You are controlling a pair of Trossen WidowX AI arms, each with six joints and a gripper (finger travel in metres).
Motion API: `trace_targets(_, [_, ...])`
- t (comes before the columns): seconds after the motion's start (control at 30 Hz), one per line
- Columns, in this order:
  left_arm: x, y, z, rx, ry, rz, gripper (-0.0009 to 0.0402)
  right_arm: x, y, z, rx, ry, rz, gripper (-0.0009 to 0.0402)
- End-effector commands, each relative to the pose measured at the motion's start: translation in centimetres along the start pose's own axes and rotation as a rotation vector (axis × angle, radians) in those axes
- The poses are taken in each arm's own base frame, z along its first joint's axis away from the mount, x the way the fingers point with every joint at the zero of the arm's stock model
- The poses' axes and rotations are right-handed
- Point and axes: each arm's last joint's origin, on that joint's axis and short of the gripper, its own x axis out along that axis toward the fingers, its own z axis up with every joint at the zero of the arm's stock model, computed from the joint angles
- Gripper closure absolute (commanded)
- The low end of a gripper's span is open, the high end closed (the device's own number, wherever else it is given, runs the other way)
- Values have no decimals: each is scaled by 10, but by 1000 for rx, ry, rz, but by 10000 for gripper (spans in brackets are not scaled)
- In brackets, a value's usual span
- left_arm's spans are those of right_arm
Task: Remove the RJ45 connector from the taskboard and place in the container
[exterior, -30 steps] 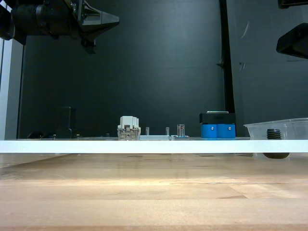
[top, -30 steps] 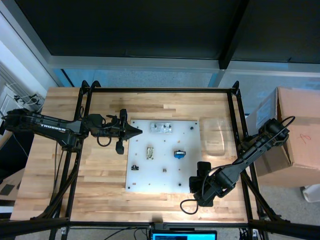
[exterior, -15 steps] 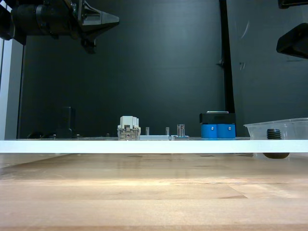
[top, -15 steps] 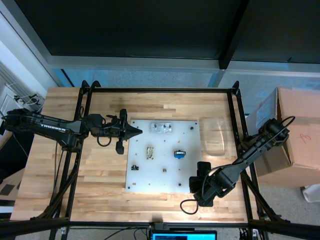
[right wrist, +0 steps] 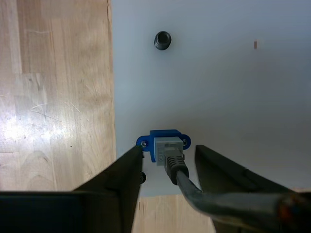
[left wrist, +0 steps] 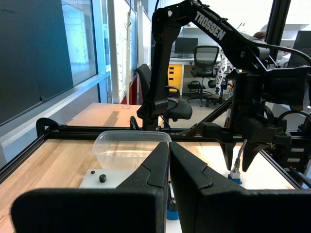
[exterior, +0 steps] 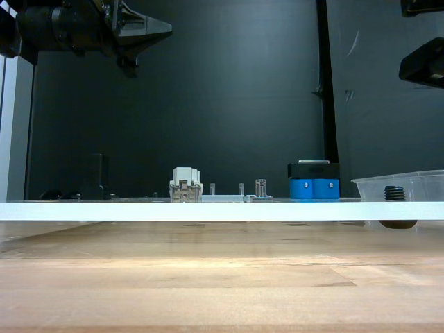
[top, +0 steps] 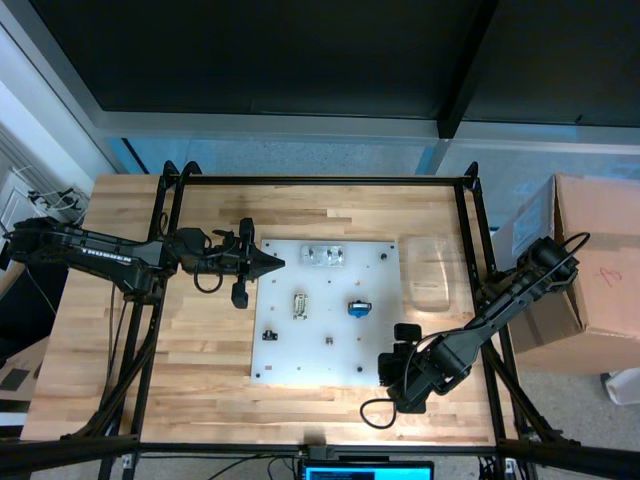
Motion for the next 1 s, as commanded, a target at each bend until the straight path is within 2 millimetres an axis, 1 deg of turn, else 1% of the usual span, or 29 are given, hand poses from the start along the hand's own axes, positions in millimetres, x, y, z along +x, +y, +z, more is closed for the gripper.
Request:
trace_targets(0.03, [0, 0, 0, 0, 0, 0, 393, 0, 0, 0, 1, 1, -1, 296])
trace_targets(0.3, [0, 0, 0, 0, 0, 0, 393, -1, 0, 0, -1, -2, 1, 393])
trace_targets(0.33, [0, 0, 0, 0, 0, 0, 393, -1, 0, 0, -1, -2, 2, 396])
trace_targets(0.43, [0, 0, 0, 0, 0, 0, 393, -3, -1, 0, 1, -8, 7, 386])
trace_targets(0.57, [0, 0, 0, 0, 0, 0, 393, -9, -3, 1, 8, -22, 18, 395])
trace_targets(1.0, [0, 0, 0, 0, 0, 0, 393, -36, -14, 7, 42, -81, 65, 393])
